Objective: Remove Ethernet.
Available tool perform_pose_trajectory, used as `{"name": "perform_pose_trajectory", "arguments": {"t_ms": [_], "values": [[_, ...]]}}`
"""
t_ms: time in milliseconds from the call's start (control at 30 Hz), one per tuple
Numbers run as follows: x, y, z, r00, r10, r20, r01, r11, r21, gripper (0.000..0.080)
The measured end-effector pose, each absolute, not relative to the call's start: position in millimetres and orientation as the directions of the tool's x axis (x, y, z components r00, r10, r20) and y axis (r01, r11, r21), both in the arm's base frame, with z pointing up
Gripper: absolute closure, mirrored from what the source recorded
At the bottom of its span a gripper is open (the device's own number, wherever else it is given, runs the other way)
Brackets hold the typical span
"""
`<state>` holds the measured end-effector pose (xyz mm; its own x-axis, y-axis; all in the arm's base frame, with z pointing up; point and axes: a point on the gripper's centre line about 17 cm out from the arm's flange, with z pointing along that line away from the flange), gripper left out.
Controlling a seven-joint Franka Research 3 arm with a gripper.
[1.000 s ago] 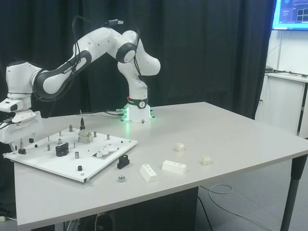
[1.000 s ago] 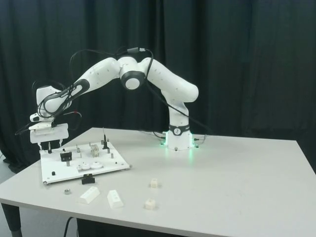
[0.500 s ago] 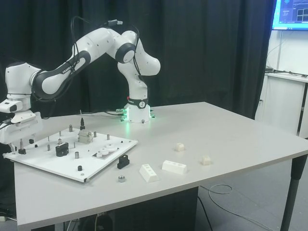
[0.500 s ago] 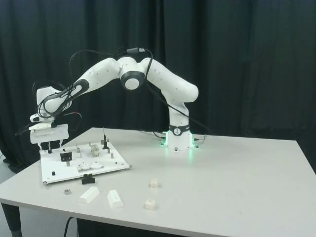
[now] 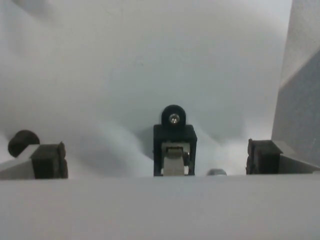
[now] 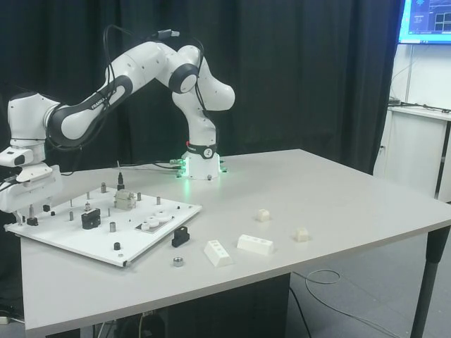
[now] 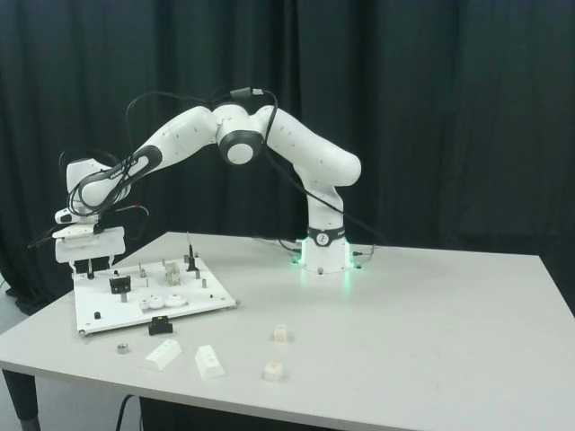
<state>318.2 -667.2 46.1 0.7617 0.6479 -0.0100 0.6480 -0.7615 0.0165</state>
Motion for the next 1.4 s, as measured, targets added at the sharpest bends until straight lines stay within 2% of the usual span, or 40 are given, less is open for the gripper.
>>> {"name": "perform_pose_trajectory", "arguments": {"t_ms": [333, 367, 500, 533, 700, 733, 900, 933, 1100, 1133, 1400], "values": [[318.5, -667.6, 45.5, 0.767, 0.642, -0.002, 0.642, -0.767, 0.021, 0.0003], [318.3, -667.7, 45.5, 0.767, 0.641, -0.002, 0.641, -0.767, 0.021, 0.0154], [317.7, -668.1, 45.6, 0.769, 0.639, -0.002, 0.639, -0.769, 0.021, 0.0154], [317.6, -668.2, 45.5, 0.770, 0.638, -0.002, 0.638, -0.770, 0.021, 0.0316], [317.4, -668.2, 45.4, 0.773, 0.634, -0.001, 0.634, -0.773, 0.021, 0.0316], [317.6, -668.3, 45.5, 0.774, 0.633, -0.001, 0.633, -0.774, 0.021, 0.0498], [321.3, -672.3, 47.0, 0.778, 0.628, -0.002, 0.628, -0.778, 0.032, 0.0498], [322.2, -673.5, 47.1, 0.778, 0.628, -0.003, 0.627, -0.778, 0.034, 0.0656], [322.4, -673.6, 46.9, 0.784, 0.621, 0.001, 0.620, -0.784, 0.028, 0.0656], [322.5, -673.6, 46.9, 0.784, 0.620, 0.001, 0.620, -0.784, 0.027, 0.0723], [322.5, -673.6, 47.0, 0.788, 0.615, 0.002, 0.615, -0.788, 0.027, 0.0723]]}}
